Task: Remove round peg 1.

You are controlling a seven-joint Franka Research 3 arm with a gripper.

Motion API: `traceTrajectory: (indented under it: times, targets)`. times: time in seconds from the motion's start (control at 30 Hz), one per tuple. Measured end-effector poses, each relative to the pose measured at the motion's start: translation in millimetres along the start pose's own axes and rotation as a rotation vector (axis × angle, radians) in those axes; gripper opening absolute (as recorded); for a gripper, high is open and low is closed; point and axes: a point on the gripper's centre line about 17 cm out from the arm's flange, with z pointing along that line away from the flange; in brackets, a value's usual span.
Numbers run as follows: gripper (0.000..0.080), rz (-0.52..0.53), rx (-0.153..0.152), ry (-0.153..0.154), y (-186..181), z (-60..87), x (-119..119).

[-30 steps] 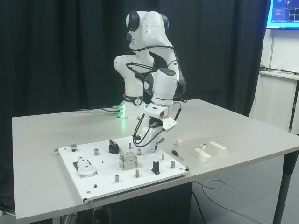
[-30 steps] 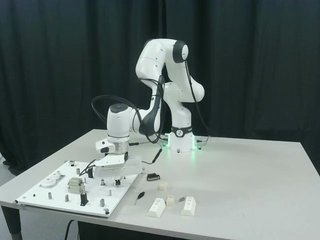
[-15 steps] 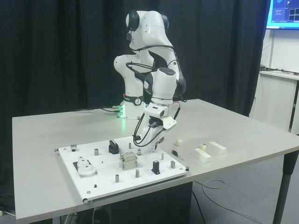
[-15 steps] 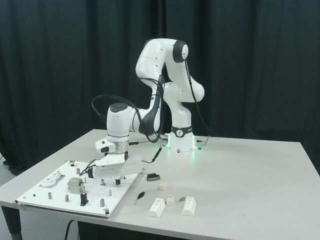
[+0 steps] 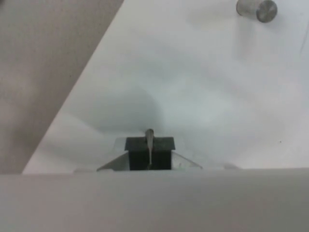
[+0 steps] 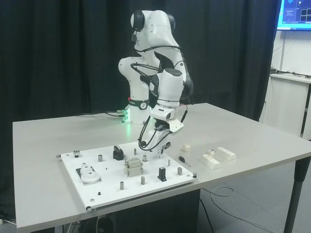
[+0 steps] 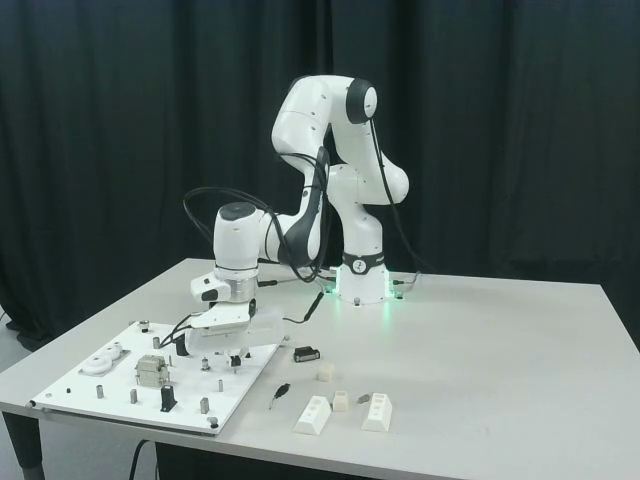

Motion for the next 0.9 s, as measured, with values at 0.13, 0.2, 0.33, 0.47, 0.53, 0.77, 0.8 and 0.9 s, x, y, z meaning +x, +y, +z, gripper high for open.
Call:
traceTrajectory:
  times: [0.13,0.2,0.33,0.47,0.53,0.77,0.8,0.9]
  targets:
    - [0.0017,0.002,0.0,0.002,0,-3.8,0]
    - [0.0017,0.003,0.0,0.003,0,-5.7,-1]
    - [0.0017,0.004,0.001,0.003,0,-11.9,-1]
    - [0.0017,0.007,0.003,0.003,0,-21.3,-3]
    - [0.0017,0.009,0.004,0.003,0,-26.6,-4]
    - [0.0015,0.013,0.009,0.002,-1,-42.2,-8]
    - [0.0015,0.014,0.01,0.003,-1,-43.5,-8]
    - [0.0015,0.016,0.01,0.003,-2,-46.4,-9]
